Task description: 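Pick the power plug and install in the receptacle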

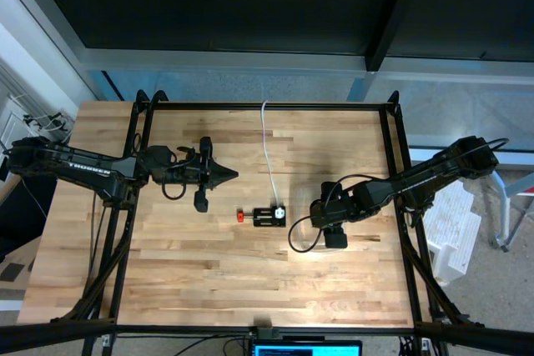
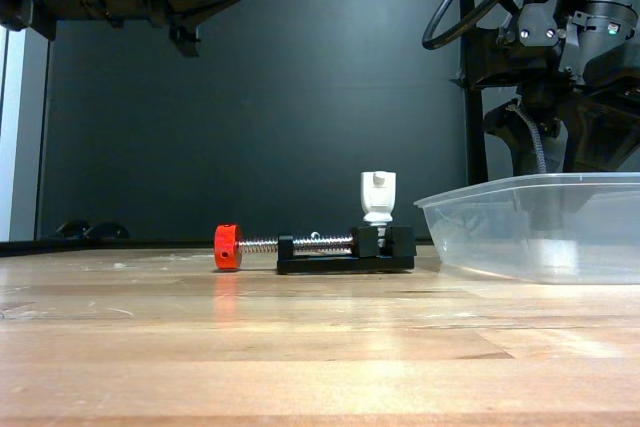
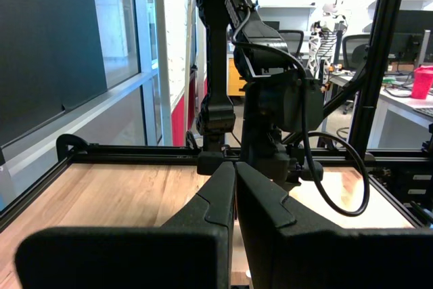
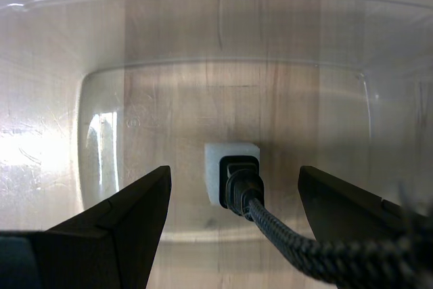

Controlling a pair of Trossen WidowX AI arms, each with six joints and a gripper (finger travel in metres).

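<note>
1. My left end effector [image 1: 225, 175] hangs in the air to the left of the receptacle [image 1: 273, 215] and well apart from it. Its fingers are pressed together with nothing between them.
2. The receptacle sits on the bench [image 1: 167, 289]. Its red-orange knob [image 2: 227, 247] points left, its white face [image 2: 378, 192] stands upright, and its white cable [image 1: 267, 143] runs off toward the far edge.
3. Just right of the receptacle is a clear plastic tray [image 2: 480, 237]. The power plug [image 4: 240, 182] lies on its floor, touching a whitish-grey cube [image 4: 215, 167], with a braided cord [image 4: 291, 248] trailing off it.
4. My right end effector [image 4: 233, 175] is over the tray with its fingers spread, one on each side of the plug and touching neither plug nor cube.
5. I judge the plug light, rigid and smooth-sided, so it could easily twist in a loose pinch. The cord looks stiff enough to tug it askew.
6. I would grip the black body squarely across its flat sides, not the cord. I would also keep the fingers off the cube, which could lift with the plug.
</note>
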